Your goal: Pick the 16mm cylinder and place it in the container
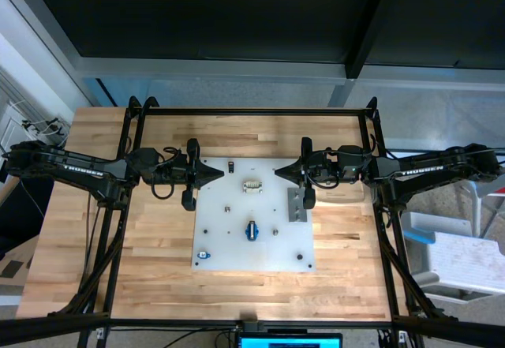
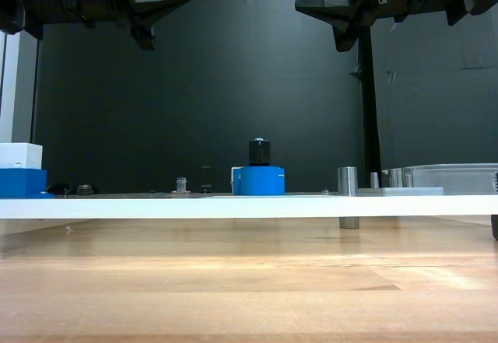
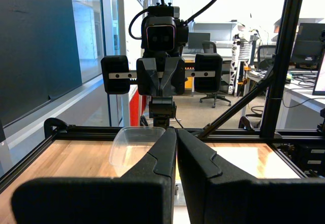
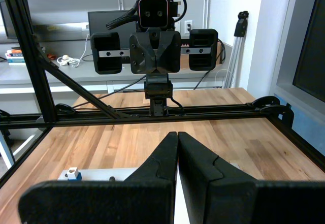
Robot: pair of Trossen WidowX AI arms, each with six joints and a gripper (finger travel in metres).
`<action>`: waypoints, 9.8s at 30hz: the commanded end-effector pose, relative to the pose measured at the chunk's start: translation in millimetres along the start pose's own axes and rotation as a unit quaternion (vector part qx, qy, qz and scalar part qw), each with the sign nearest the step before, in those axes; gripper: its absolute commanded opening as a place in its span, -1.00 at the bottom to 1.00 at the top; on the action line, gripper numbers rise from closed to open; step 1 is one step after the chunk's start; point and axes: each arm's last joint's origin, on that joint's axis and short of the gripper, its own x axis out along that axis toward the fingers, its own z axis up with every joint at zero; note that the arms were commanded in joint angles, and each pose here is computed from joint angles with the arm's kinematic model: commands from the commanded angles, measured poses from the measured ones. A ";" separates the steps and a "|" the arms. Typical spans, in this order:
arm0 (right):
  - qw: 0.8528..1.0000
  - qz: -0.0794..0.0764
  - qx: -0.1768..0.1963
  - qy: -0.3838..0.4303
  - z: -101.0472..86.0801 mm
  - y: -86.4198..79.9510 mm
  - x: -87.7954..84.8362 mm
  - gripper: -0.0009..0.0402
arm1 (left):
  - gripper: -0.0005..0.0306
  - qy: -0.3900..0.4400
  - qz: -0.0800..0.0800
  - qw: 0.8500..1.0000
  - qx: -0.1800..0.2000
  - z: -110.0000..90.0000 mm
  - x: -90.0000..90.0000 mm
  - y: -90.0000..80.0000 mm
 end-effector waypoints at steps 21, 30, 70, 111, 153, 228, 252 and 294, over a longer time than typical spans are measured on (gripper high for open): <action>0.998 -0.002 0.006 0.063 30.6 1.8 2.8 -0.96 | -0.97 0.000 0.000 1.000 0.000 0.2 0.0 0.1; 0.979 -0.009 0.018 0.203 53.7 3.4 2.6 -0.96 | -0.96 0.000 0.000 1.000 0.000 0.2 0.0 0.1; 0.835 0.018 -0.009 0.550 35.7 42.9 69.0 -0.92 | -0.96 0.000 0.000 1.000 0.000 0.1 0.0 0.2; 0.798 -0.004 -0.016 0.603 -27.0 95.9 104.4 -0.04 | -0.96 0.000 0.000 1.000 0.000 0.2 0.0 0.2; 0.770 -0.014 -0.024 0.638 -85.3 109.3 129.0 -0.04 | -0.96 0.000 0.000 1.000 0.000 0.2 0.0 0.1; 0.781 -0.006 -0.021 0.624 -64.2 105.2 119.2 -0.89 | -0.96 0.000 0.000 1.000 0.000 0.1 0.0 0.1; 0.832 -0.020 0.013 0.554 -5.3 66.8 82.4 -0.89 | -0.97 0.000 0.000 1.000 0.000 0.2 0.0 0.1; 0.854 -0.213 0.114 0.461 -40.8 -26.2 -51.8 -0.89 | -0.96 0.000 0.000 1.000 0.000 0.2 0.0 0.1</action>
